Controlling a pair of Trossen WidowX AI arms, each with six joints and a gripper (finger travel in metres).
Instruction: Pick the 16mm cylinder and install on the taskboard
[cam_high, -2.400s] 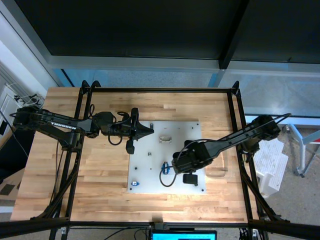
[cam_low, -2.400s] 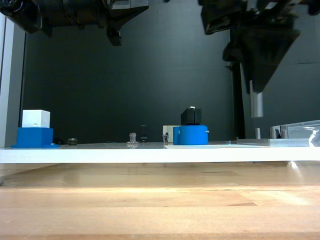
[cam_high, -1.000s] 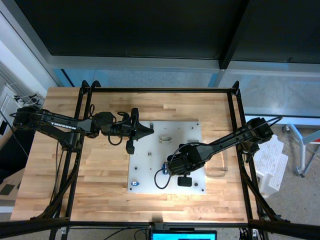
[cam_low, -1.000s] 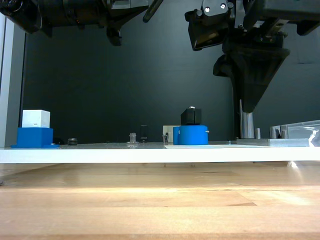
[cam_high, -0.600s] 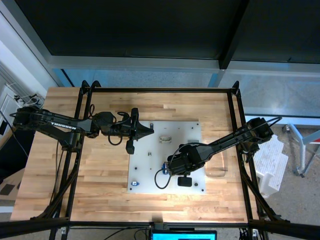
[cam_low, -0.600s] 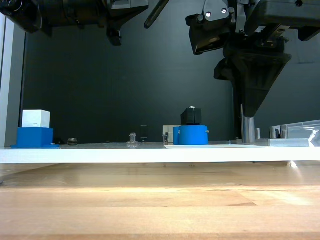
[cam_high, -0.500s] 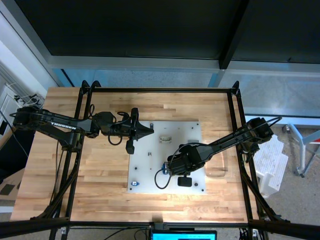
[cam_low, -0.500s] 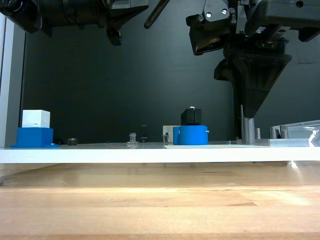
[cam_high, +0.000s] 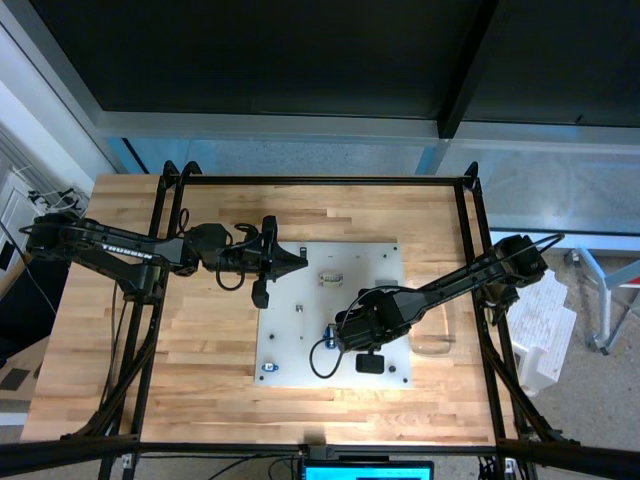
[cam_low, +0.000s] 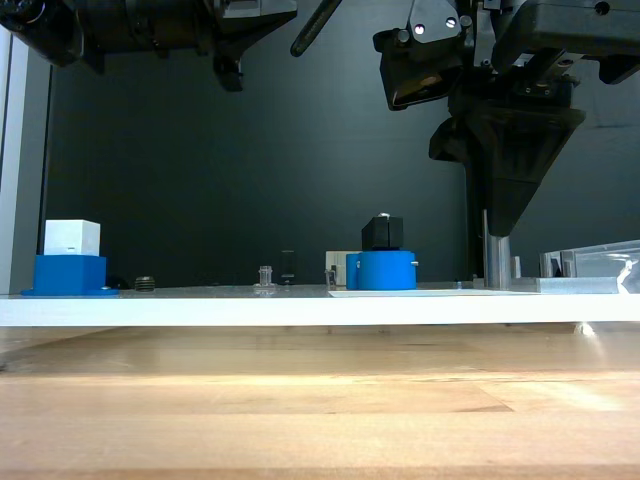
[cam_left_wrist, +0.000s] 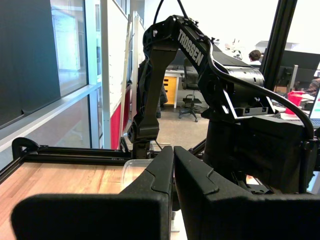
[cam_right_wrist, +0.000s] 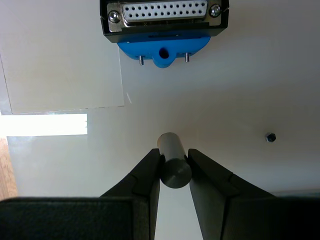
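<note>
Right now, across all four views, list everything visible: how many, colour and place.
Light wooden table: one, under everything.
Large square white taskboard: one, white, mid-table.
Short silver-grey metal 16mm cylinder: one, silver-grey, upright, lower end at the taskboard.
Blue-based multi-pin connector: one, blue and black, on the taskboard near the cylinder.
Blue block topped by a white cube: one, taskboard's near left part.
Small beige connector: one, beige, taskboard's far part.
Clear plastic tray: one, transparent, on the table right of the taskboard.
Left gripper: one, black, shut, raised over the taskboard's far left part.
Right gripper: one, black, shut on the 16mm cylinder.
</note>
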